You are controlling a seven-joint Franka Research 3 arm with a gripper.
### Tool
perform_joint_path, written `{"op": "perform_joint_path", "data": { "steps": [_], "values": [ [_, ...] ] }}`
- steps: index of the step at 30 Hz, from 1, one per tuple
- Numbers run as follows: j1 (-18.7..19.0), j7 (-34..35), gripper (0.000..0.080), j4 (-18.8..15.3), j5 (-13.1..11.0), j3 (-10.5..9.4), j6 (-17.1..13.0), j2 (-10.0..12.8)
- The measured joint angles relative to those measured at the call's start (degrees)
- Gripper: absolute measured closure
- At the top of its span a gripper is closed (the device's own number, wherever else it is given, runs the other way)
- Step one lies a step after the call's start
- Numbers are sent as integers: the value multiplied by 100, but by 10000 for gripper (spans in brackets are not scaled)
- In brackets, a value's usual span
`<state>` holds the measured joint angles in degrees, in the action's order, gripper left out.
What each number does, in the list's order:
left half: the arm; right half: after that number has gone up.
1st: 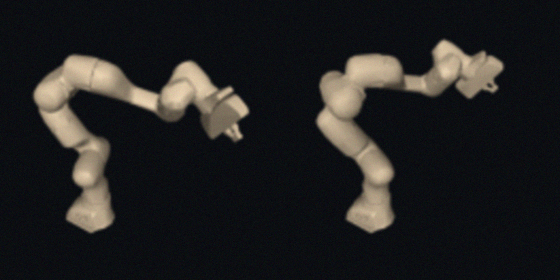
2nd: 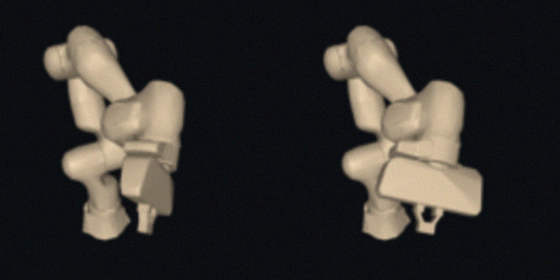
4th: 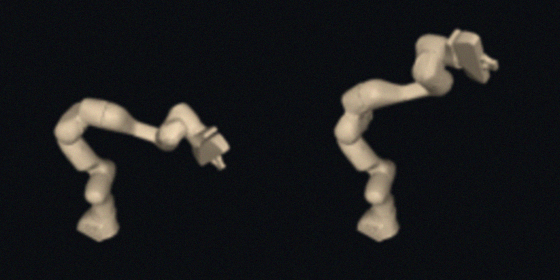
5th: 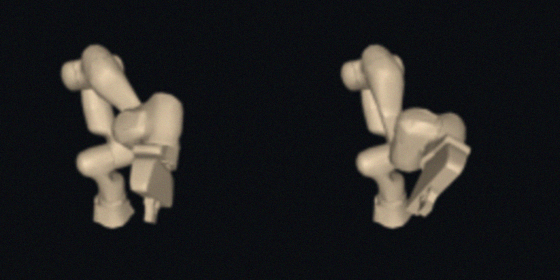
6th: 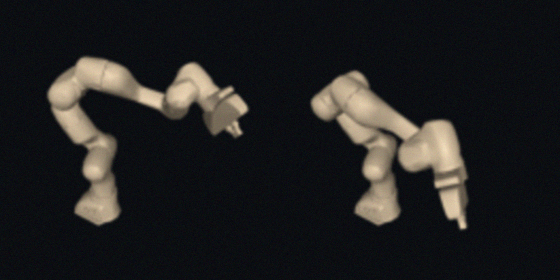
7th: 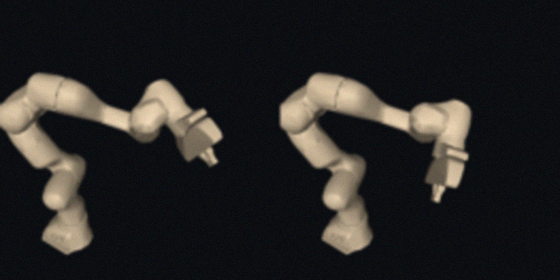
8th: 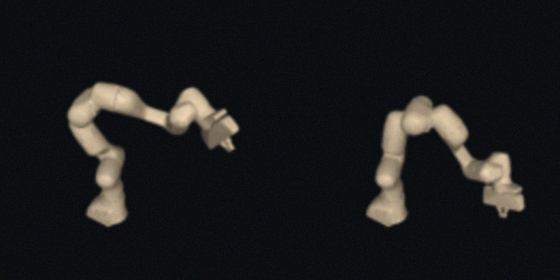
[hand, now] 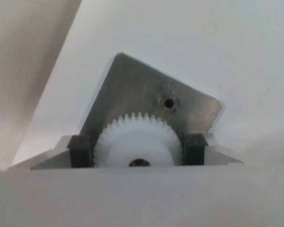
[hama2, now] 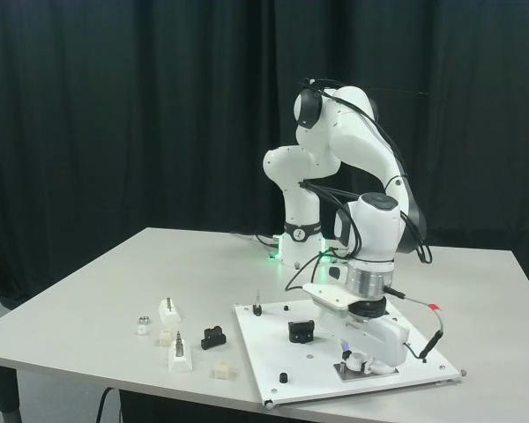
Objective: Insert medium gear.
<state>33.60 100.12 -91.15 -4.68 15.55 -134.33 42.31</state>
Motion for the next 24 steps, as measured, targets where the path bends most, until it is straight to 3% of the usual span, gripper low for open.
{"op": "perform_joint_path", "data": {
  "steps": [10, 24],
  "values": [
    [-1, -78, 406, 1, -1, -1, -3, 2],
    [-8, 995, 406, 5, -21, -3, -21, 29]
  ]
}}
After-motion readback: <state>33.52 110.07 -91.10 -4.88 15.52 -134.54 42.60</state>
